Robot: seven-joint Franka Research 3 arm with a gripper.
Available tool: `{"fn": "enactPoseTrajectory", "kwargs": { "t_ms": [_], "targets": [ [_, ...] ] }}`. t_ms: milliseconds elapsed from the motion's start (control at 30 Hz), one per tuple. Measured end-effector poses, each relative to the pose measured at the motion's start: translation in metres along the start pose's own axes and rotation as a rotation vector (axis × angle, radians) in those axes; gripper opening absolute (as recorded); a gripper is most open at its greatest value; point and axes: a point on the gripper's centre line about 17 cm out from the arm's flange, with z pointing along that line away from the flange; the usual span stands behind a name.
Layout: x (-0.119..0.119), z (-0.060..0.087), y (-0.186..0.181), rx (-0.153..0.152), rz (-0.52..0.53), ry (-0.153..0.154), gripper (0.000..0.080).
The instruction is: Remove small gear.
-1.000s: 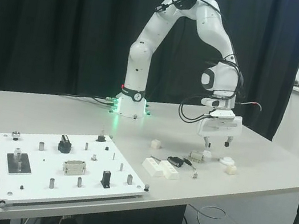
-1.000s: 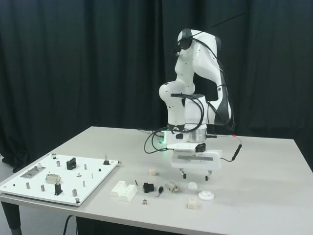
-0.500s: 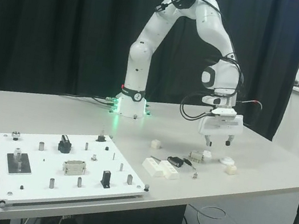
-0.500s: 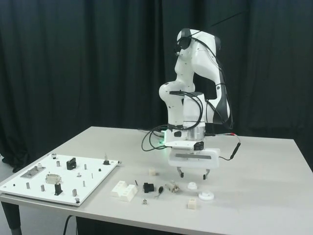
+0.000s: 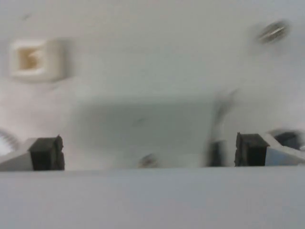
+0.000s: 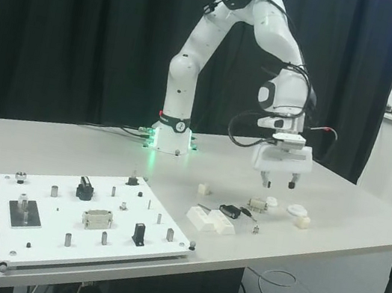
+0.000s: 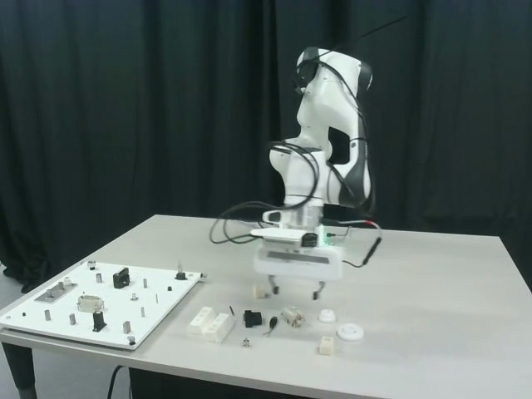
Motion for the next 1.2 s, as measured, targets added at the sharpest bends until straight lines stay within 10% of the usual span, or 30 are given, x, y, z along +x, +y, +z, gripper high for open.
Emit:
{"fn": "enactPoseTrajectory", "kwargs": {
  "t_ms": [500, 1200],
  "targets": [
    [0.036, -0.015, 0.142, -0.072, -0.094, 0.043, 0.08],
    [0.019, -0.034, 0.332, -0.167, -0.099, 0.025, 0.08]
  ]
}}
